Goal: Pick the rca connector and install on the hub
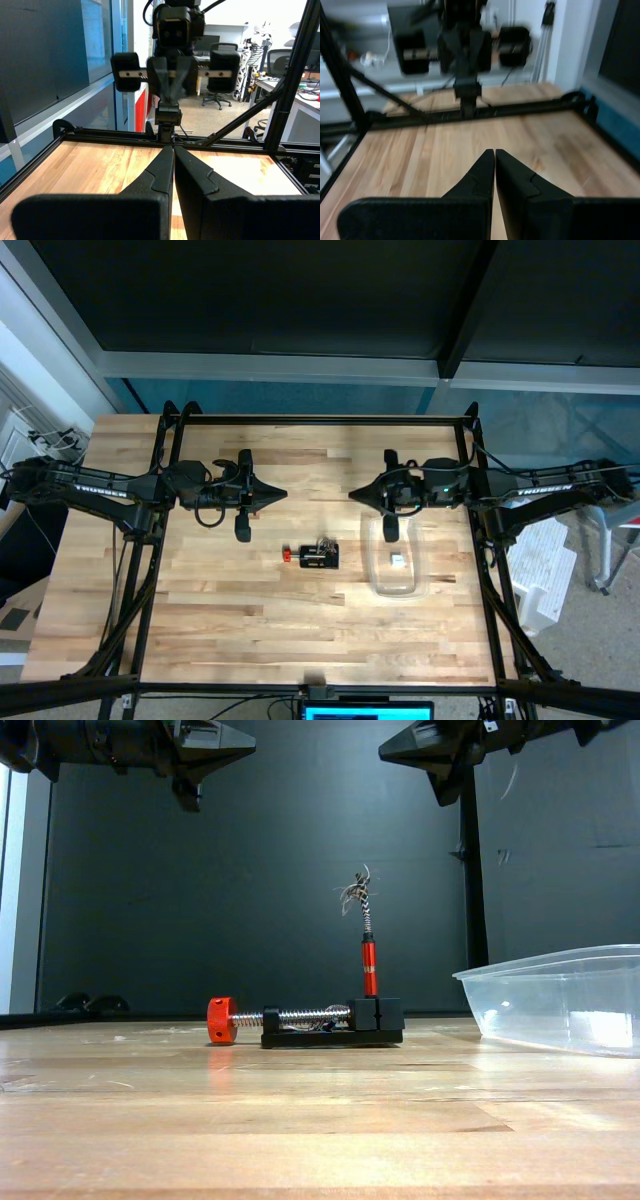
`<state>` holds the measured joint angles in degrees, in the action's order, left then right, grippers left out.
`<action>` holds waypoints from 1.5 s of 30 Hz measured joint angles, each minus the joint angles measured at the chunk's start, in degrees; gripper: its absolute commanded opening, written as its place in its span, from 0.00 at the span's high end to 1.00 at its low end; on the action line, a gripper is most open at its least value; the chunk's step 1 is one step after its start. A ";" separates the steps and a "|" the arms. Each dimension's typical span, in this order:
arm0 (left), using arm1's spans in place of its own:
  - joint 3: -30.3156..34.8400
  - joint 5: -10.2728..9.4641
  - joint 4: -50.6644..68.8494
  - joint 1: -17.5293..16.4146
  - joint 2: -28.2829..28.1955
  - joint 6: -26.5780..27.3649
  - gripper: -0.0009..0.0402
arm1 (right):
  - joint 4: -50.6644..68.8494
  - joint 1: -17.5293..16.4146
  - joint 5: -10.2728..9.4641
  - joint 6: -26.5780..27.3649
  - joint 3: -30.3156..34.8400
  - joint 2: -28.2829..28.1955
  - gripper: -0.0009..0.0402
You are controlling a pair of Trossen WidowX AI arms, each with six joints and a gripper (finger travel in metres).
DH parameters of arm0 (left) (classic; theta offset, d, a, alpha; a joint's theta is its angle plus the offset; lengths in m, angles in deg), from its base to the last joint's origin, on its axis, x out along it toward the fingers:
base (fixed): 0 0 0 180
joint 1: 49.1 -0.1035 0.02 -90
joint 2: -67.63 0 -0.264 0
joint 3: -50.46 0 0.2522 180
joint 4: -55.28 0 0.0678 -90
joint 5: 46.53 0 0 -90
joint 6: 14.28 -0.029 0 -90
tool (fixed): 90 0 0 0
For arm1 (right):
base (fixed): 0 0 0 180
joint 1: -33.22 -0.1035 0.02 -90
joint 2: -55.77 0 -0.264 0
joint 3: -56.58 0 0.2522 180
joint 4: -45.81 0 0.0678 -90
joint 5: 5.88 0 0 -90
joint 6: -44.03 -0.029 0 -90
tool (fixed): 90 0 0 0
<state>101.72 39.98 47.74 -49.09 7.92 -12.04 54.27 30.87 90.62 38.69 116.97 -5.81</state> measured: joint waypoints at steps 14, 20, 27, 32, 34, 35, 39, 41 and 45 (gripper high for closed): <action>0.00 0.00 0.02 0.00 0.00 0.02 0.98 | -11.10 2.29 -4.24 2.14 -9.75 9.27 0.98; 0.00 0.00 0.02 0.00 0.00 0.00 0.98 | -12.72 2.67 -4.15 2.27 -11.08 9.86 0.98; 0.00 0.00 0.02 0.00 0.00 0.00 0.98 | -12.48 2.64 -4.17 2.03 -11.08 9.81 0.98; 0.00 0.00 0.02 0.00 0.00 0.00 0.98 | -12.28 2.62 -4.17 1.88 -11.06 9.81 0.98; 0.00 0.00 0.02 0.00 0.00 0.00 0.98 | -12.13 2.62 -4.17 1.88 -11.06 9.81 0.98; 0.00 0.00 0.02 0.00 0.00 0.02 0.98 | -12.00 2.62 -4.17 1.86 -11.06 9.79 0.98; 0.00 0.02 0.02 0.00 0.00 0.00 0.98 | -11.72 2.62 -4.17 1.86 -11.04 9.79 0.98; 0.00 0.02 0.02 0.00 0.00 0.00 0.98 | -11.67 2.62 -4.15 1.86 -11.02 9.79 0.98; 0.00 0.00 0.02 0.00 0.00 0.02 0.98 | -11.63 2.60 -4.15 1.86 -10.99 9.79 0.98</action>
